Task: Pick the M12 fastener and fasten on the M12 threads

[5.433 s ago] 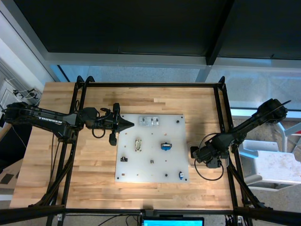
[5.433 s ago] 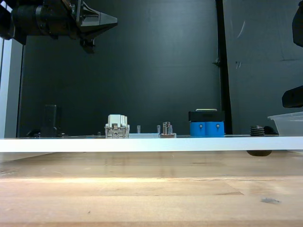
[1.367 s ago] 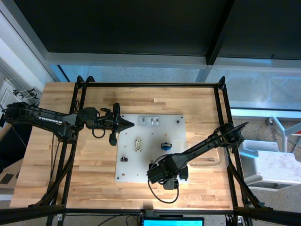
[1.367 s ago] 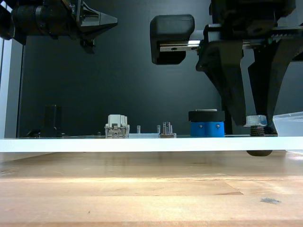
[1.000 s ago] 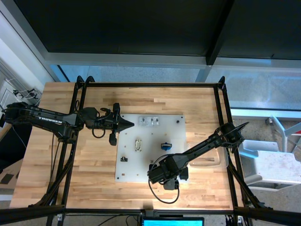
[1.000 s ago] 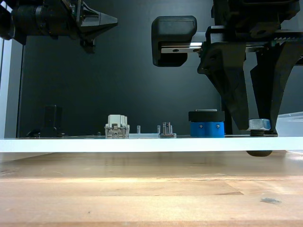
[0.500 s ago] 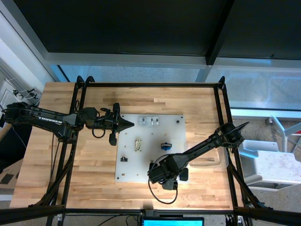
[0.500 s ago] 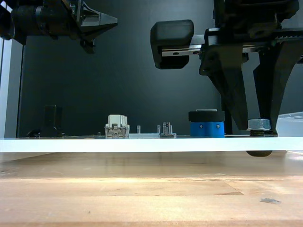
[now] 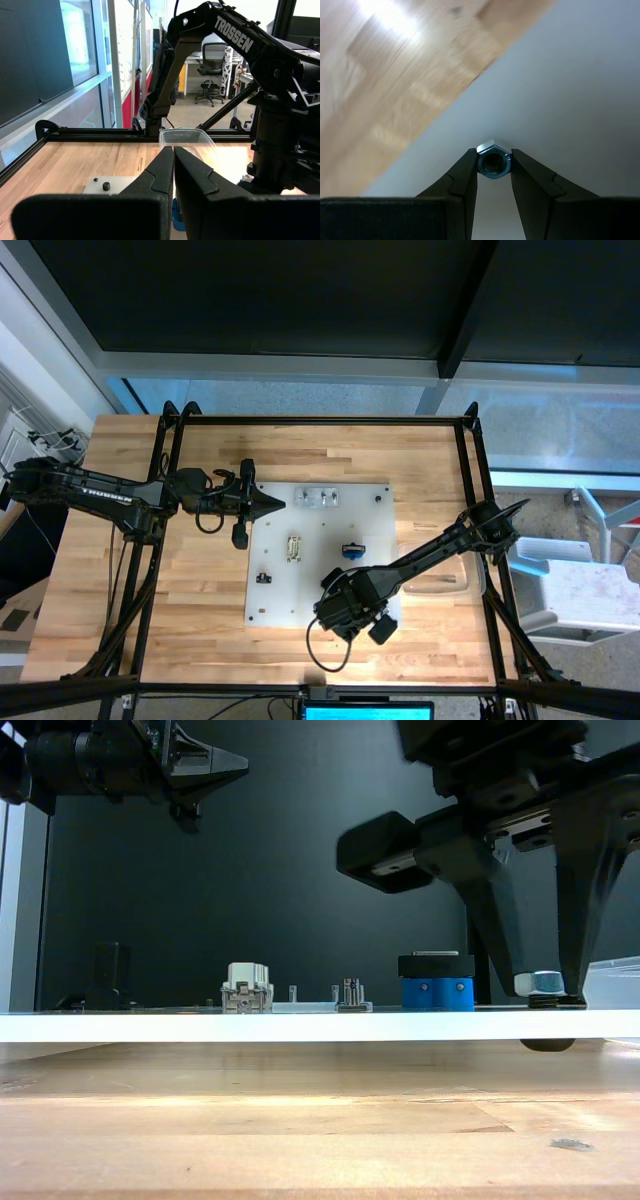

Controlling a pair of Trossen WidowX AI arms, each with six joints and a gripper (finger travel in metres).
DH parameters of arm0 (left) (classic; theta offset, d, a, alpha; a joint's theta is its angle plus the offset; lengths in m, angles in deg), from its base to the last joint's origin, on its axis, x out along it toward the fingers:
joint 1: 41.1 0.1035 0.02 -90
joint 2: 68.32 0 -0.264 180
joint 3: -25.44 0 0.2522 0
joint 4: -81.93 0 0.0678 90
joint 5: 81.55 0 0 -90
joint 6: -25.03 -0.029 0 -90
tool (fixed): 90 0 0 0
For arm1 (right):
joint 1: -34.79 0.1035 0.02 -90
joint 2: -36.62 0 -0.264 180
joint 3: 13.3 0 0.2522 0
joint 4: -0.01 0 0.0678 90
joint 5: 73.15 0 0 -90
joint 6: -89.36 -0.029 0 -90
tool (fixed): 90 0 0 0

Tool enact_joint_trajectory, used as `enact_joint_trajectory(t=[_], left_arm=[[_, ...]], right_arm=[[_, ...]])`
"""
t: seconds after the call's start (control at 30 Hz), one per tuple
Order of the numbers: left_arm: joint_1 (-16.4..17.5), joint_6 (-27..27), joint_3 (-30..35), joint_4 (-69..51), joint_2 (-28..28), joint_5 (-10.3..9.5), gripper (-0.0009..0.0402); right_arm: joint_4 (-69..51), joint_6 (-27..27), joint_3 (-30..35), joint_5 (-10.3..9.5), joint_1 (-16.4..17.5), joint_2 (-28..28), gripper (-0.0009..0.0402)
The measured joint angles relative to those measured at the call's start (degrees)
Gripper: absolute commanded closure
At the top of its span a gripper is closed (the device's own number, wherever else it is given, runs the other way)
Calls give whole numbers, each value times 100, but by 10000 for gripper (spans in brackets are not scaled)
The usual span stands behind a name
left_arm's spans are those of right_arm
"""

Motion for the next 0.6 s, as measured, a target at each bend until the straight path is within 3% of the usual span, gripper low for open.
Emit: enact_joint_trajectory(t=[0.6], left_arm=[[0,-2,0,0,0,0,393]], right_arm=[[57,-5643,0,0,-4,7,380]])
